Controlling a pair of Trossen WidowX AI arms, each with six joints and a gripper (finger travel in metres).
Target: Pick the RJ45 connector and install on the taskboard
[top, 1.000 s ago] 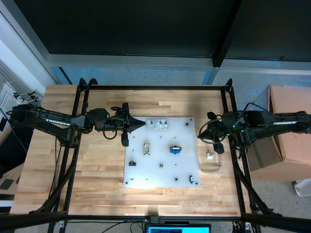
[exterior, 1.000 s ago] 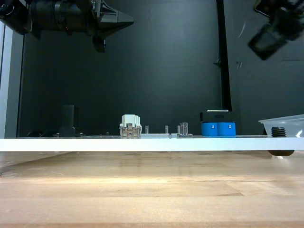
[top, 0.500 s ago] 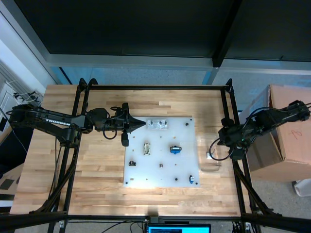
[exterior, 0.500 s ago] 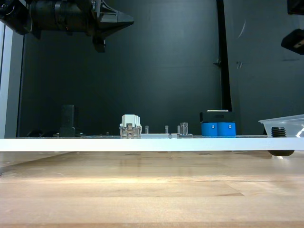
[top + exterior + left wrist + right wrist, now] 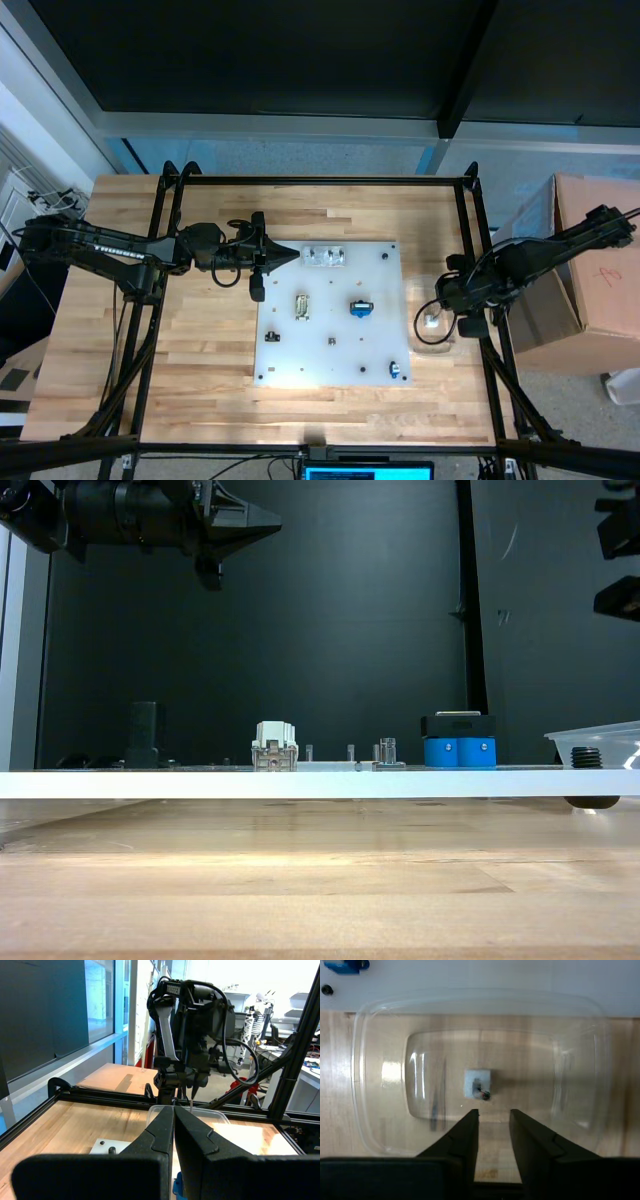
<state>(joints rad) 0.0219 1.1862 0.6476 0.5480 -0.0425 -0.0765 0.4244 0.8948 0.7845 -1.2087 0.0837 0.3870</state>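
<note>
Connector: the RJ45 connector [image 5: 478, 1083] lies free on the floor of the clear tray [image 5: 365, 1060], well clear of any seat.
Tray: it sits on the desk [image 5: 200, 340] just beside the right edge of the board [image 5: 330, 360], probably to keep the small part from straying.
Right gripper: the right gripper [image 5: 493, 1111] hangs over the tray, pointing straight down. Its jaws are released, with a gap between them and nothing in it. The connector lies below, a little off the gap's line, which reads as lining up for the pick.
Left gripper: the left gripper [image 5: 174, 1110] hovers level over the board's left rear corner, aimed across at the right arm. Its jaws are clenched tip to tip on nothing, apparently parked out of the way.
Views: only the right wrist view shows the connector's shape and the jaw gap. The high view gives the layout. The low view shows the left gripper's height above the board but not the connector.
</note>
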